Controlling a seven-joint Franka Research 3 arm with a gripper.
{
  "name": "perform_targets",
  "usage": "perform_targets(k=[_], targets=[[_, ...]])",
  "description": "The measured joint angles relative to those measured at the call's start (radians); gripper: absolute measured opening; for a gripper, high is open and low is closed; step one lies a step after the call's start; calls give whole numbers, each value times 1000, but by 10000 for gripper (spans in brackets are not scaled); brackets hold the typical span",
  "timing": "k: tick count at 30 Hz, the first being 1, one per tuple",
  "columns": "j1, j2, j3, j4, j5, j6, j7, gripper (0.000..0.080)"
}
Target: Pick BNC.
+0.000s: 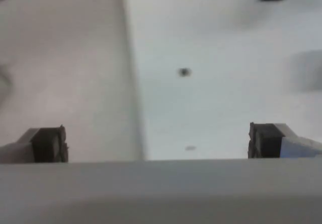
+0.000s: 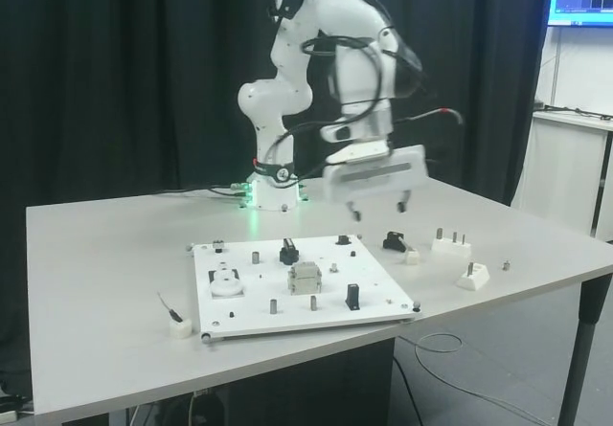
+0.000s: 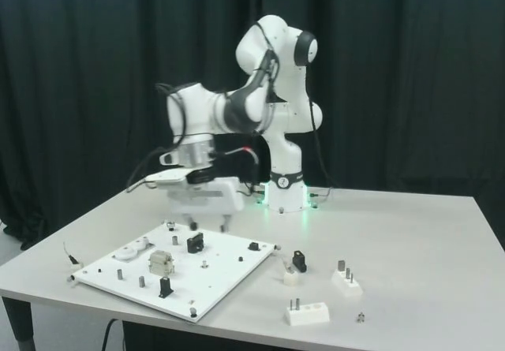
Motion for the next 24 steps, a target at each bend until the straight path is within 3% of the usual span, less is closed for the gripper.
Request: perform_targets(k=[6, 14, 24], targets=[[100, -1, 0, 18, -7, 1, 183, 800], [214, 4, 0, 42, -59, 7, 404, 800], [326, 45, 0, 86, -97, 35, 649, 800]])
